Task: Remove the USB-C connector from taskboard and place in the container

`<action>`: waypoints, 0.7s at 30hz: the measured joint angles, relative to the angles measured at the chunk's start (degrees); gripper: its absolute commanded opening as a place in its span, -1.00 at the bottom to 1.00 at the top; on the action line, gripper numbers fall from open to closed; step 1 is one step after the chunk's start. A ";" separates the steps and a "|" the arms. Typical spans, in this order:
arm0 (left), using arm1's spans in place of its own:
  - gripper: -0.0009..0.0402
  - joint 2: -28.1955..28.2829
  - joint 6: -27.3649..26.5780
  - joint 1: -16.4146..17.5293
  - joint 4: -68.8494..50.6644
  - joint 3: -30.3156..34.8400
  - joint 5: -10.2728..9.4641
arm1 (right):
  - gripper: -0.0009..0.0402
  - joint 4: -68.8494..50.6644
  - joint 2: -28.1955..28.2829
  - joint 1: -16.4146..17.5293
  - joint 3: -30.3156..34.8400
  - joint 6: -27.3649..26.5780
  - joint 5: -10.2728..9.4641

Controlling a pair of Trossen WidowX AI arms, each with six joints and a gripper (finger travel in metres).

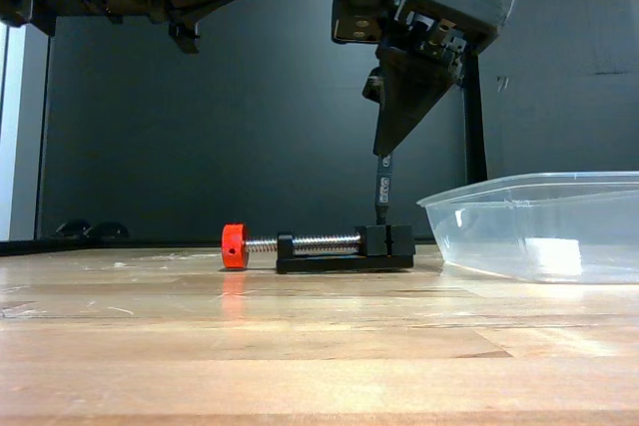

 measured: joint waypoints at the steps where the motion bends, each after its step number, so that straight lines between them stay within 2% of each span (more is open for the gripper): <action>1: -0.96 0.00 0.00 0.00 0.00 -0.02 0.00 | -0.96 0.02 -0.55 0.00 0.17 0.04 -0.02; 12: -0.96 0.00 0.02 0.00 0.00 0.00 0.00 | -0.96 -3.45 -3.78 0.13 2.01 -0.07 -0.15; 21: -0.96 0.00 0.02 0.00 0.00 0.00 0.00 | -0.96 -7.15 -7.63 1.22 -0.87 -0.07 -0.11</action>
